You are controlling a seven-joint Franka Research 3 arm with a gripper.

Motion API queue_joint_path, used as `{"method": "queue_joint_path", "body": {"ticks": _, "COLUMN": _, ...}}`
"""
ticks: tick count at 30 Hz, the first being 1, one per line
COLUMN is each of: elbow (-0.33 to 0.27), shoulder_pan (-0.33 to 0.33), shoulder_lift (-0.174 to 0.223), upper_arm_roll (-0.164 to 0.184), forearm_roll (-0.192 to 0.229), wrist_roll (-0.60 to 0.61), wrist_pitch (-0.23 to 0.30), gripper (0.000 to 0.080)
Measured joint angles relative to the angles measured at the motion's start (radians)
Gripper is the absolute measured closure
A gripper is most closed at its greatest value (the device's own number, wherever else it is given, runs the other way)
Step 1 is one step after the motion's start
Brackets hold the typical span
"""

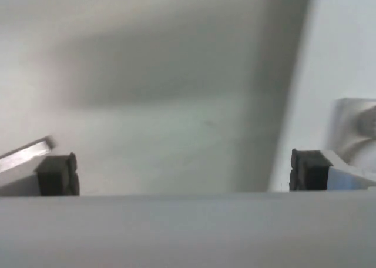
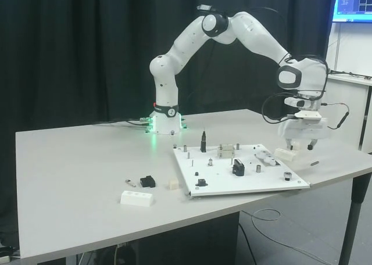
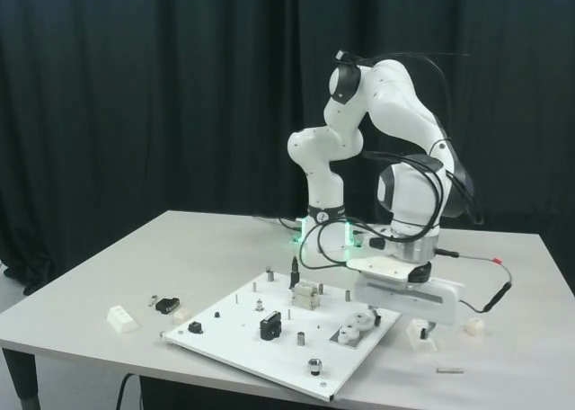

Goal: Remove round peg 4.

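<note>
The white Franka arm (image 2: 232,29) arches from its green-lit base (image 2: 164,123) over the grey table (image 2: 75,160) and hangs its gripper (image 2: 302,144) low beside the far edge of the white assembly board (image 2: 244,181). In the wrist view the two black, blocky rubber pads (image 1: 57,174) stand wide apart with only smooth matte tabletop between them, so the gripper (image 1: 182,173) is spread and grasps nothing. A small white block (image 2: 289,155) lies just beneath it in the first room view.

The board is a flat square plate studded with short upright metal pins (image 2: 185,149), a black post (image 2: 203,142), a boxy metal fixture (image 2: 226,151), a black clamp-like part (image 2: 238,169) and white round gears (image 3: 359,325). Which of these is round peg 4 cannot be told. A thin cylindrical metal peg (image 3: 450,369) lies flat on the table off the board, near the gripper (image 3: 422,334); whether this is the peg meant cannot be told either.

Off the board's other side rest a white rectangular block with holes (image 2: 137,198), a small black part (image 2: 147,181) and a small white cube (image 2: 172,183)
</note>
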Motion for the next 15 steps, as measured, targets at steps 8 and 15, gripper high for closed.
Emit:
{"method": "queue_joint_path", "body": {"ticks": 8, "elbow": 0.001, "shoulder_pan": -0.017, "shoulder_lift": 0.000, "upper_arm_roll": -0.037, "forearm_roll": -0.031, "wrist_roll": -0.006, "wrist_pitch": -0.043, "gripper": 0.0003}}
{"method": "queue_joint_path", "body": {"ticks": 15, "elbow": 0.004, "shoulder_pan": -0.065, "shoulder_lift": -0.001, "upper_arm_roll": -0.047, "forearm_roll": -0.076, "wrist_roll": -0.008, "wrist_pitch": -0.070, "gripper": 0.0003}}
